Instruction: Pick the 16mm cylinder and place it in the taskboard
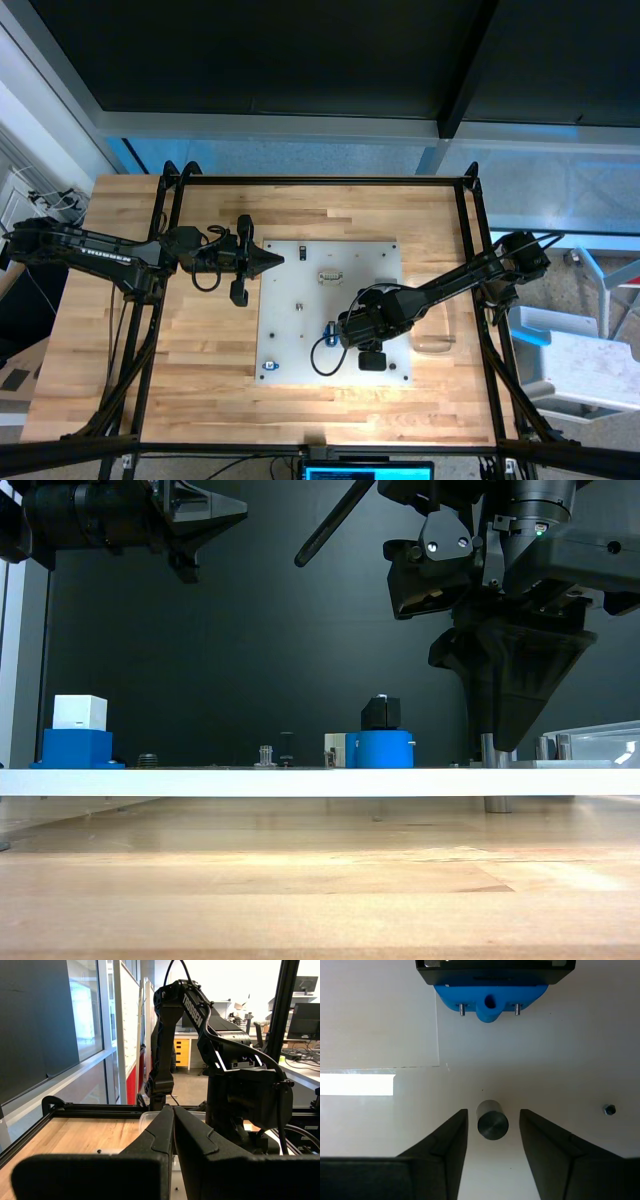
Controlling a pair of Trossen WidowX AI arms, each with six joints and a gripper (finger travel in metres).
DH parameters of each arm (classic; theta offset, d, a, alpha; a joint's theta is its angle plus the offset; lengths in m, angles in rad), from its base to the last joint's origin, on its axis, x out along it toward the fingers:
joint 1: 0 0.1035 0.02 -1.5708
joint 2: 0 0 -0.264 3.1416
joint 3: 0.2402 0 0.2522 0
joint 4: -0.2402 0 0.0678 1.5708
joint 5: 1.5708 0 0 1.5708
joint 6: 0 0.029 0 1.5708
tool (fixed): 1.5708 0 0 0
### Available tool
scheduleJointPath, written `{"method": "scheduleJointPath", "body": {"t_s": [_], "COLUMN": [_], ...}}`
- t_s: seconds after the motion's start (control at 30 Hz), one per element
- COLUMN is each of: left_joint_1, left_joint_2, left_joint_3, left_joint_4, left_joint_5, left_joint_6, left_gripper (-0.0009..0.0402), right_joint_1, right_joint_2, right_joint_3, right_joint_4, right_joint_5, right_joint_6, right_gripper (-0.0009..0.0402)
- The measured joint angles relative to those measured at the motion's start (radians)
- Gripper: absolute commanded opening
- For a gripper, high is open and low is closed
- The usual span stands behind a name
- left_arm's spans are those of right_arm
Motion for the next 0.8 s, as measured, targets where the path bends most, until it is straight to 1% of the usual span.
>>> {"method": "scheduleJointPath", "body": {"t_s": [0.23, 0.4, 0.53, 0.8], "left_joint_1": [0.0, 0.0, 0.0, 0.0], "left_joint_2": [0.0, 0.0, 0.0, 0.0], "left_joint_3": [0.0, 0.0, 0.0, 0.0], "left_joint_4": [0.0, 0.0, 0.0, 0.0], "left_joint_5": [0.0, 0.0, 0.0, 0.0], "left_joint_6": [0.0, 0.0, 0.0, 0.0], "left_gripper": [0.0, 0.0, 0.0, 0.0], "right_joint_1": [0.0, 0.002, 0.003, 0.005], "right_joint_2": [0.0, -0.001, -0.001, -0.001], "right_joint_3": [0.0, 0.0, 0.003, 0.004], "right_joint_4": [0.0, 0.0, -0.001, -0.005], "right_joint_5": [-0.004, -0.004, -0.004, -0.004], "right_joint_6": [0.0, 0.0, 0.0, 0.0], "right_gripper": [0.0204, 0.0222, 0.023, 0.0229]}}
